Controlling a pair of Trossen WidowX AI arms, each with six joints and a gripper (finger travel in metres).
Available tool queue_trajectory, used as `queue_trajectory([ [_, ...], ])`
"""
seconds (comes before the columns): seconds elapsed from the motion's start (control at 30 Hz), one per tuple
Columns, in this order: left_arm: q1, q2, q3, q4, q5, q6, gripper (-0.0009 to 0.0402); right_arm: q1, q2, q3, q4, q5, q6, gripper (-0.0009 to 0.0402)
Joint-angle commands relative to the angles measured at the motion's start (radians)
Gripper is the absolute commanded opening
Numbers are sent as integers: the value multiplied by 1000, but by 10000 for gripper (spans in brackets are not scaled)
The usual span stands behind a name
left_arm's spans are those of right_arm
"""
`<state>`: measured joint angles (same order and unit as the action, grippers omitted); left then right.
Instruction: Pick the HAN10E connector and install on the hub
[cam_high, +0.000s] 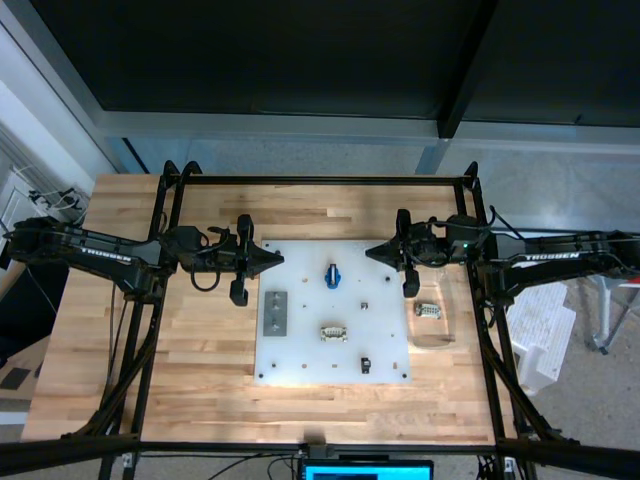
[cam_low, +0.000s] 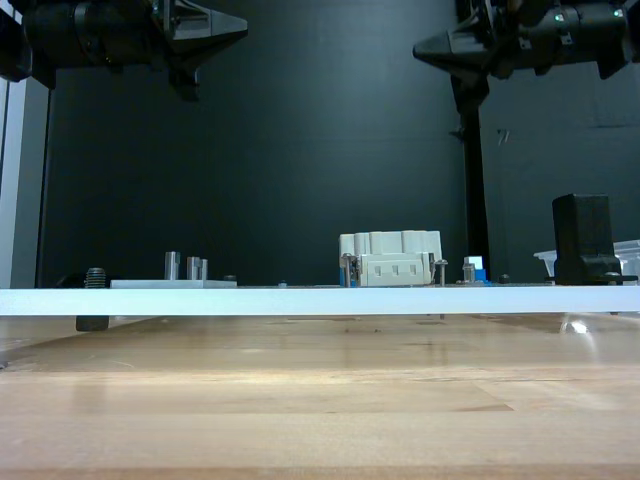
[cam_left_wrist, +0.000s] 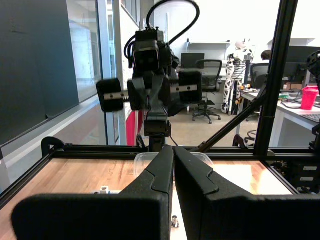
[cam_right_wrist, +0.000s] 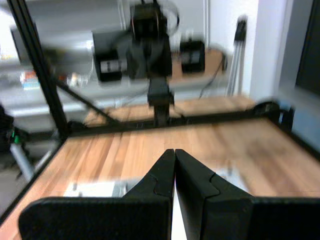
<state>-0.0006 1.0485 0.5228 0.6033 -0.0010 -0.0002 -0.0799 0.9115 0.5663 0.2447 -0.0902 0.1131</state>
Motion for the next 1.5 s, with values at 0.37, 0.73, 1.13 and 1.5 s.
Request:
queue_trajectory([
  [0.37, 0, 0, 0, 0, 0, 0, 0, 13, -1, 210, -739, 3, 36, 0],
  [0.73, 0, 0, 0, 0, 0, 0, 0, 57, -1, 380, -1189, 48, 35, 0],
  [1.13, 0, 0, 0, 0, 0, 0, 0, 74, 0, 439, -1529, 69, -21, 71],
  [1.5, 0, 0, 0, 0, 0, 0, 0, 79, 0, 436, -1570, 100, -21, 207],
])
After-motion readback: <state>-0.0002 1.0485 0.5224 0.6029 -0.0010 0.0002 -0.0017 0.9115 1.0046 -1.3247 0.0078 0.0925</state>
